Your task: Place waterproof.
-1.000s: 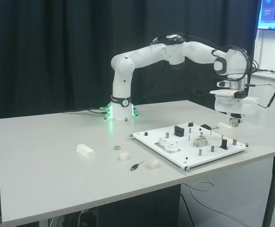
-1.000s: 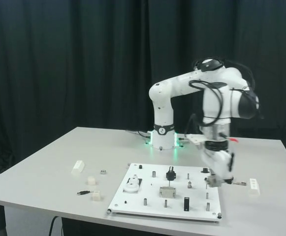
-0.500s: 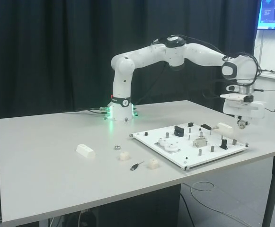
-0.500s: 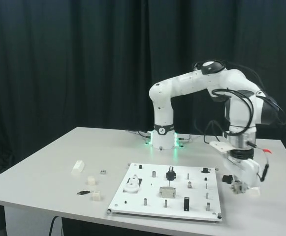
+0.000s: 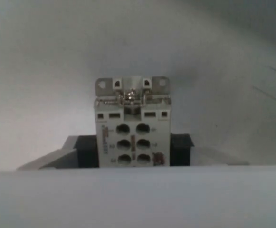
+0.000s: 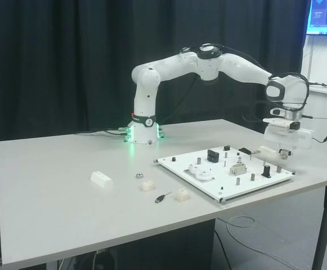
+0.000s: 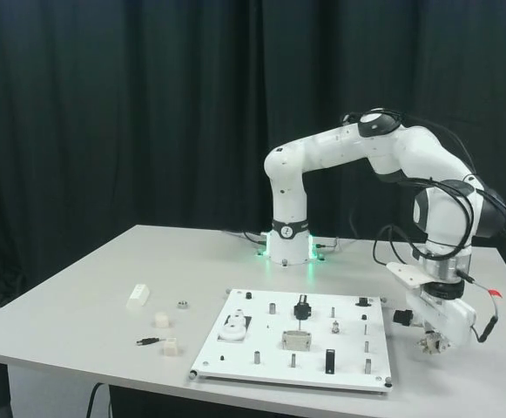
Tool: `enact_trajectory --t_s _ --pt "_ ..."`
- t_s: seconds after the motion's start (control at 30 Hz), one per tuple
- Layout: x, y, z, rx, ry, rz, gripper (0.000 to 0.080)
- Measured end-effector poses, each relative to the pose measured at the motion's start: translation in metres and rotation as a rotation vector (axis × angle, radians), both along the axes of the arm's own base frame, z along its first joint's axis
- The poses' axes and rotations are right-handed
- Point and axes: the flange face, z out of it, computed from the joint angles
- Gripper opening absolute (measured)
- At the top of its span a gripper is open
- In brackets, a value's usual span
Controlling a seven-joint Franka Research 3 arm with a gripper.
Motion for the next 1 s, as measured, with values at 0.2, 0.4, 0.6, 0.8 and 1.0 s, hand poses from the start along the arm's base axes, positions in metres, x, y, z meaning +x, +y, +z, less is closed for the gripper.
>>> enact_trajectory --t_s 0.2,0.4,0.6,0.8,1.0 --pt "-0.008 0.01 -0.013 -0.017 -0.008 -0.006 0.0309" --pt "-0.014 0.017 -0.017 -0.026 -0.022 -0.019 0.0309" --pt "-0.018 0.021 -0.018 -0.043 -0.034 -0.044 0.0309" --pt "-0.02 0.022 -0.017 -0.052 -0.042 -0.037 0.0309" --pt "-0.017 0.019 -0.011 -0.054 -0.053 -0.042 0.0475"
